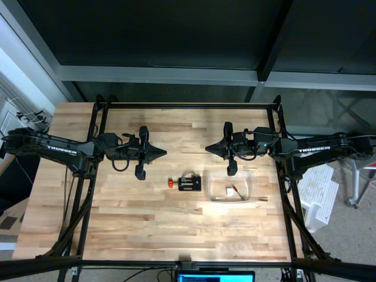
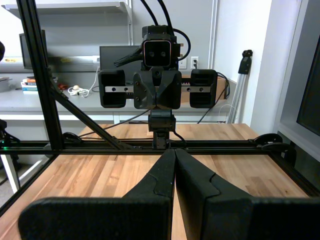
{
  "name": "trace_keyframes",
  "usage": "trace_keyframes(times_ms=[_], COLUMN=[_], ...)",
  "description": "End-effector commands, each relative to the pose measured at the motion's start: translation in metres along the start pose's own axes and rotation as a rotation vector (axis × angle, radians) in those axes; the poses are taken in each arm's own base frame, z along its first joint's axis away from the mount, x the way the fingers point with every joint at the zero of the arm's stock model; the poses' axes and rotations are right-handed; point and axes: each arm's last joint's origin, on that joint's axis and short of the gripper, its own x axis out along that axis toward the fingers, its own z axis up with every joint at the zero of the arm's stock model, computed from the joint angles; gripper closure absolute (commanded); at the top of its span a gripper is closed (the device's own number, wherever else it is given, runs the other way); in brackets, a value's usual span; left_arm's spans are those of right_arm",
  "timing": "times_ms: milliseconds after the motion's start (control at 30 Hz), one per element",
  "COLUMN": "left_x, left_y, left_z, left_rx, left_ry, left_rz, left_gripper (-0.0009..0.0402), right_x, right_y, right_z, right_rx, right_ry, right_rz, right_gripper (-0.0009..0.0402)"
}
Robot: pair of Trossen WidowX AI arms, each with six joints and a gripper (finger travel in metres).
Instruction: Remove the RCA connector from the receptacle and place in the container
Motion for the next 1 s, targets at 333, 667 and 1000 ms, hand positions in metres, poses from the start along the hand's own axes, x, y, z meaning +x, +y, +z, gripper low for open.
trace_keyframes(times_ms=[333, 667, 1000], left_x=[0.0, 0.0, 0.0], left_y=[0.0001, 0.0, 0.0001], left_z=[0.0, 0.0, 0.0], left_rx=[0.0, 0.0, 0.0], left_ry=[0.0, 0.0, 0.0], left_rz=[0.0, 0.0, 0.0], left_gripper=[0.0393, 0.0393, 0.0393], right_x=[0.0002, 0.0002, 0.0002], right_y=[0.0001, 0.0001, 0.0], right_z=[-0.0015, -0.0015, -0.0013], right_rx=[0.0, 0.001, 0.001], right_ry=[0.015, 0.015, 0.015], right_rz=[0.0, 0.0, -0.001], right_gripper=[0.0393, 0.0393, 0.0393])
